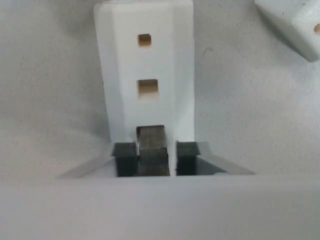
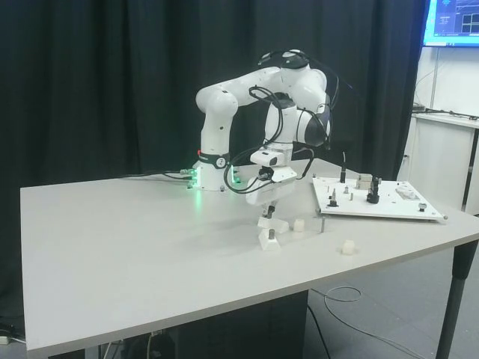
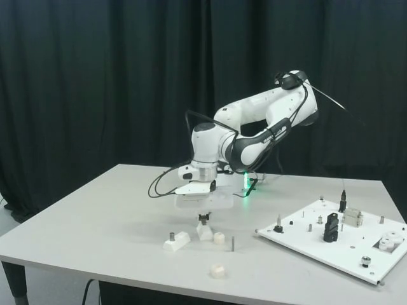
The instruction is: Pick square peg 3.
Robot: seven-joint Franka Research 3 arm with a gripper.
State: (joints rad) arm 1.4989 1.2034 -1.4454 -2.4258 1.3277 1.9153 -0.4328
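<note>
In the wrist view a white holder block [image 1: 145, 65] shows two empty square holes. Its third and largest hole holds the grey square peg [image 1: 151, 142]. My gripper [image 1: 152, 156] is down over that peg, one black fingertip [image 1: 125, 155] on each side, shut on it while it still sits in the hole. In the first room view the gripper [image 2: 268, 217] points straight down onto the holder [image 2: 269, 236] near the table's middle. The second room view shows the same, gripper [image 3: 204, 219] on the holder [image 3: 205, 231].
Another white block [image 3: 176, 241] with a peg, a small white piece [image 3: 219, 238], a thin upright pin [image 3: 233, 243] and a white piece [image 3: 218, 271] lie close by. A white assembly board [image 3: 331, 244] with parts lies to one side. A white block's corner [image 1: 295, 20] shows nearby.
</note>
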